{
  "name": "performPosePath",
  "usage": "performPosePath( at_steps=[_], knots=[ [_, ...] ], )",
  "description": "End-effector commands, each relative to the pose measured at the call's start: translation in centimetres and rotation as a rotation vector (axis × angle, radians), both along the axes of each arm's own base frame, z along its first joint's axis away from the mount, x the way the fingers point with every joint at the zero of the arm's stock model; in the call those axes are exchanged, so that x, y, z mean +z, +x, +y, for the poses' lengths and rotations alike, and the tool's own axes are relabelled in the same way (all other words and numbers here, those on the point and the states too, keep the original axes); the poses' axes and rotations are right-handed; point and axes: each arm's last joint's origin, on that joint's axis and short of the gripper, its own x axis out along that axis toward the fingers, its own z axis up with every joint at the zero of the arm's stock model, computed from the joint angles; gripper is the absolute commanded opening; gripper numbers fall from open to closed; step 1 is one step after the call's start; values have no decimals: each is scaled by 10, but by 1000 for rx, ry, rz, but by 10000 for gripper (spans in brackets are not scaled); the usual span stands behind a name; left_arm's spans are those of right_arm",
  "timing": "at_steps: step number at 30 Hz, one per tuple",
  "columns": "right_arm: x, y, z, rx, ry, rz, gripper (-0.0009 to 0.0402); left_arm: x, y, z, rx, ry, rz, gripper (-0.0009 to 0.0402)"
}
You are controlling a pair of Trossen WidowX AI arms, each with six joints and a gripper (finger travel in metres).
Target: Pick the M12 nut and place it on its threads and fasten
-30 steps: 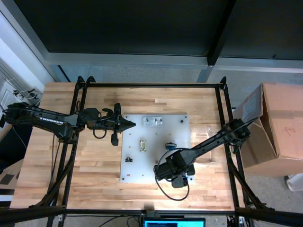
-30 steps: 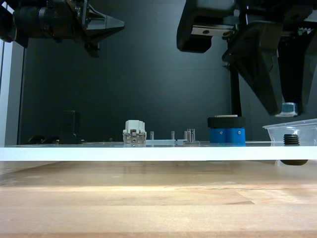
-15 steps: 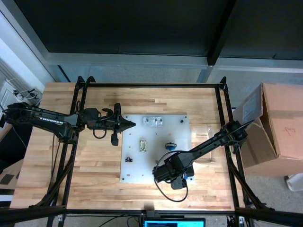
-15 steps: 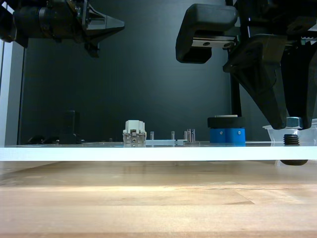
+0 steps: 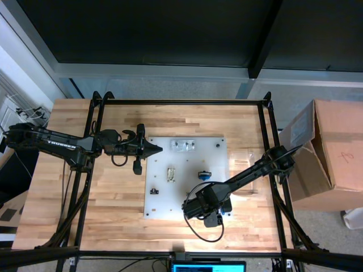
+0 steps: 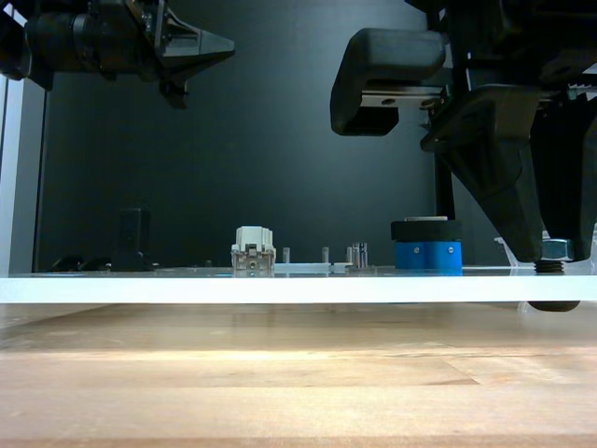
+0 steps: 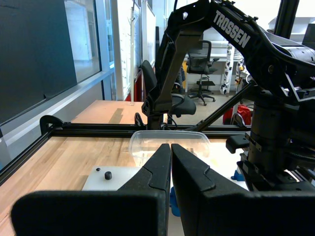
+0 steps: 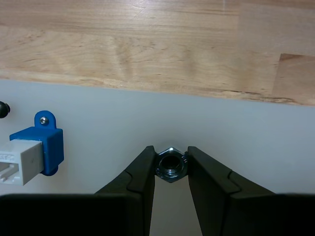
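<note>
we see right gripper [image 8: 170, 153] fingers clamping the M12 nut [image 6: 556, 248] atop its stud [image 6: 550, 267], board's [image 5: 170, 201] near right, left gripper [image 7: 171, 146] high over board's left edge, fingers together

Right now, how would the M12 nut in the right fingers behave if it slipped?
Likely rigid: the M12 nut is bare silver metal. Pinched only across two sides by the right gripper just over the stud, it could slip and roll. The left gripper hangs shut high over the board.
</note>
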Motion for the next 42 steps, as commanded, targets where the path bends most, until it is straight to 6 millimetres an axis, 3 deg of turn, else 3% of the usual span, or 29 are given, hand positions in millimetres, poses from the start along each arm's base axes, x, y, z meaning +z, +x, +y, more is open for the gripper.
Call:
performPosePath(
  at_steps=[1,6,13,37,42],
  knots=[
    [-3,1,-1,-6,0,-1,9,0,0,0,0,0,-1,0],
    [-3,0,-1,-30,0,5,9,0,0,0,0,0,-1,0],
    [-3,1,-2,-214,5,28,9,0,0,0,0,0,0,0],
    [-3,1,-3,-1854,55,234,9,0,0,0,0,0,0,0],
    [-3,1,-3,-2105,62,249,9,0,0,0,0,0,0,0]
  ],
)
